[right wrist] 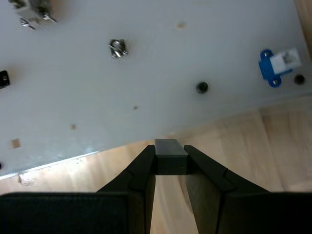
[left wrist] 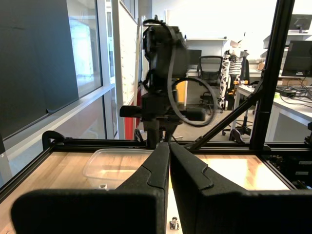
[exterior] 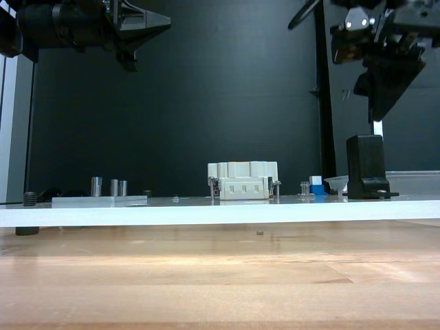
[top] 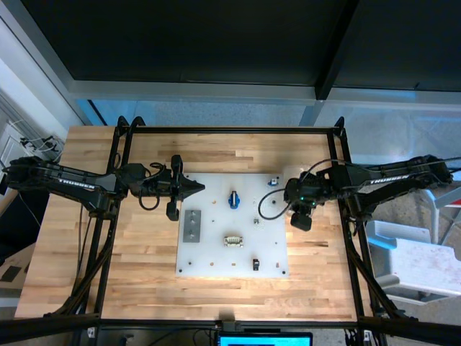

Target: Pick the 16mm bar from the taskboard and place it in the container

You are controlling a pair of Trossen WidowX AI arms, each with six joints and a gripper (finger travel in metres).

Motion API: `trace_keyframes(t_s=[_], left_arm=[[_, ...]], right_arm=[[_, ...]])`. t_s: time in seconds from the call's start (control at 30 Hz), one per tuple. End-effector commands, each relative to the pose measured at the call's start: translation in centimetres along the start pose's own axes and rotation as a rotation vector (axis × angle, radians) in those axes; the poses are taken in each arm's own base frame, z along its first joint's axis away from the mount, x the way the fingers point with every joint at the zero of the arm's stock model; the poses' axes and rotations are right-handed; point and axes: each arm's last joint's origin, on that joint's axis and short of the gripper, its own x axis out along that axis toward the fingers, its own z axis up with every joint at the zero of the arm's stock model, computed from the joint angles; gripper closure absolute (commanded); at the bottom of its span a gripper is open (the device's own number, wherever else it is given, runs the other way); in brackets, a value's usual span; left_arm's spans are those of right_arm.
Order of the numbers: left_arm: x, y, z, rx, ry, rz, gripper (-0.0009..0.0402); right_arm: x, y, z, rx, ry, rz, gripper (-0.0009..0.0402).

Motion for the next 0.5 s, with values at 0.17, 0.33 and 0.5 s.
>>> trace_keyframes(t_s=[0.17,0.33,0.5], left_arm=[[0.0,0.0,0.0,0.000,-0.001,0.000,0.0393],[0.0,0.0,0.0,0.000,-0.001,0.000,0.0393],[0.0,0.0,0.0,0.000,-0.001,0.000,0.0393]], right_arm=[[0.8,-2.8,-0.6,0.072,0.031,-0.061,0.0361],[1.3,-4.4,-0.8,0.115,0.060,-0.098,0.0361],[2.0,-5.7,-1.3,0.154,0.094,-0.128,0.0361]])
